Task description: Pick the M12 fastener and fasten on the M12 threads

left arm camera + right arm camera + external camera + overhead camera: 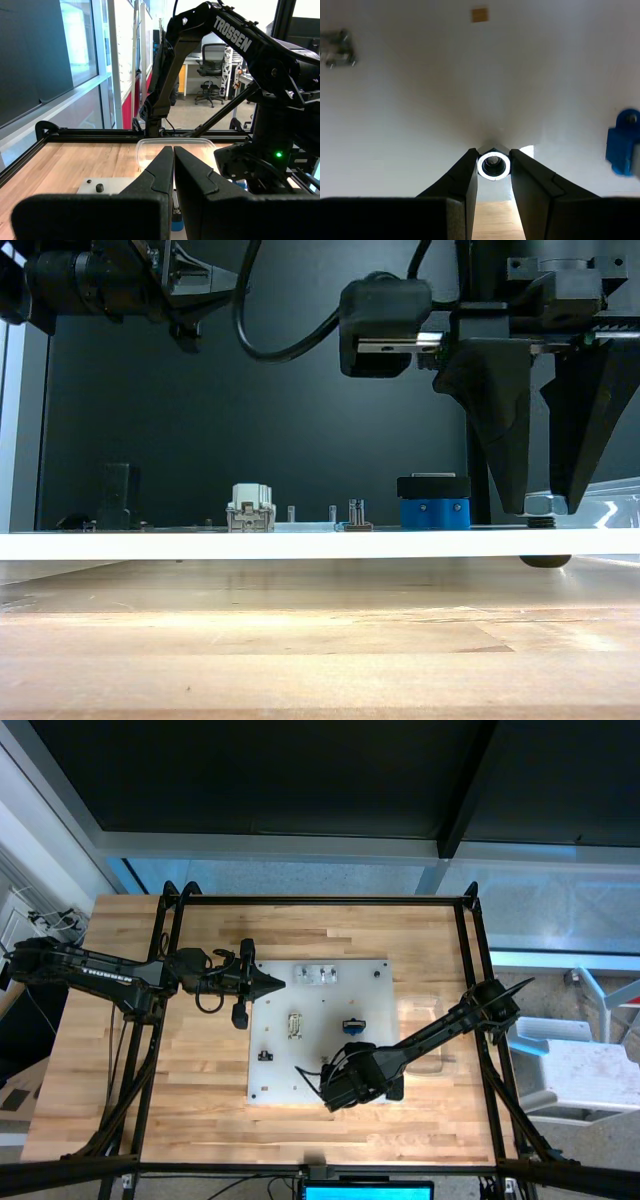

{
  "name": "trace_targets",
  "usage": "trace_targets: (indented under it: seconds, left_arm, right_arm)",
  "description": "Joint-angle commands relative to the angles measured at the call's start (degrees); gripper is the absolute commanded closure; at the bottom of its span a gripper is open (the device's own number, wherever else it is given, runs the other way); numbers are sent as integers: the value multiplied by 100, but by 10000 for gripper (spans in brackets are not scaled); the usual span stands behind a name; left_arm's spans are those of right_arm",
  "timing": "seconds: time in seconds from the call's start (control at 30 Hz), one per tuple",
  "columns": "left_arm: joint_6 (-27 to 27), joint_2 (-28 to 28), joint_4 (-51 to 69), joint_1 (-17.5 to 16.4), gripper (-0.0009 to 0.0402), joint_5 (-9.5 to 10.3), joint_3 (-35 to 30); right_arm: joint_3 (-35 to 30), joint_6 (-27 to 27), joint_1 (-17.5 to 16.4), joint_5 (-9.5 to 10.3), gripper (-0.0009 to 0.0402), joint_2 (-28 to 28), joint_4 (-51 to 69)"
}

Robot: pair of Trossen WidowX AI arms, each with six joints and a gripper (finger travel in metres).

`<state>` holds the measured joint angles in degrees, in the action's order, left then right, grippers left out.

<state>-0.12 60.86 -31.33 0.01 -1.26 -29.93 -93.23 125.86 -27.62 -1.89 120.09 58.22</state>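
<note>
The small silver nut sits between the fingertips of my right gripper, which is shut on it. In the low view the nut rests on top of the short black ribbed stud at the white board's near right edge, with ribs still showing under it. From above, the right gripper hangs over that spot and hides both nut and stud. My left gripper hovers over the board's left edge, high above it, with its fingers shut and holding nothing.
A blue-topped part and a white connector stand mid-board, with thin silver posts between them. A black post marks the far right corner. The clear tray lies right of the board. A black frame surrounds the table.
</note>
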Motion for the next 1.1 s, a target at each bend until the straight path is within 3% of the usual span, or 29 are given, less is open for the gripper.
trace_targets:
  seconds: [0.03, 0.33, 0.43, 0.57, 1.1]
  left_arm:
    - [2, 0, -2, -2, 393, -2, -2]
    - [2, 0, -2, 0, 393, 0, -2]
    - [2, 0, -2, -2, 393, 0, -2]
    - [2, 0, -2, 0, 393, 0, -2]
    - [2, 0, -2, -2, 393, 0, -2]
  right_arm:
    - [-4, 925, 0, -7, 373, 11, -22]
    - [-4, 4321, -2, -4, 373, 11, -22]
    - [-4, 5016, -2, -7, 373, 11, -22]
    - [-4, 5434, -4, -7, 373, 11, -22]
    - [-4, 5412, -2, -4, 373, 15, -57]
